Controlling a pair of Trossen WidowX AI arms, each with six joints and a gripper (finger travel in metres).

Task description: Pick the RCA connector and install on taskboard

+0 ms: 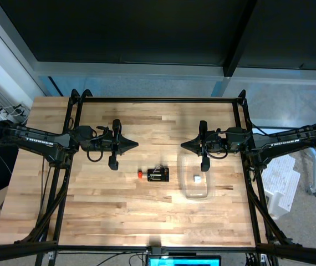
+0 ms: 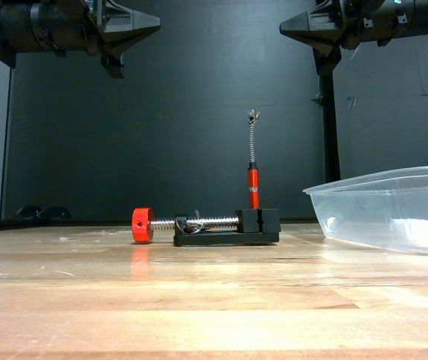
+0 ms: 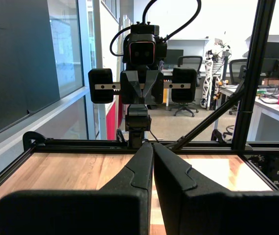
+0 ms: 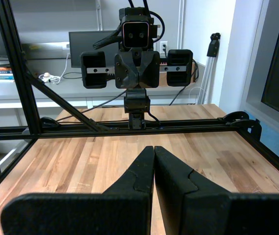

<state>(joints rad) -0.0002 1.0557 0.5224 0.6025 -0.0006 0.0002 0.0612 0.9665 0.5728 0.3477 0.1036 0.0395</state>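
The red connector [image 2: 253, 187] stands upright on the black vise [image 2: 229, 229], and its braided cable [image 2: 251, 139] rises straight above it with nothing holding it. From above, the vise [image 1: 159, 175] and its red knob [image 1: 139, 174] sit at mid table. My right gripper [image 1: 183, 146] hangs high over the table, right of the vise, shut with nothing between its fingers [image 4: 144, 166]. My left gripper [image 1: 136, 145] is parked high on the left, also shut and empty. The white block [image 1: 197, 178] lies in the clear tray [image 1: 185, 191] with nothing dark on it.
The clear tray [image 2: 394, 206] stands right of the vise, below the right arm. The black frame rails [image 1: 158, 100] run round the table's edges. Both arms are well above the tabletop, facing each other.
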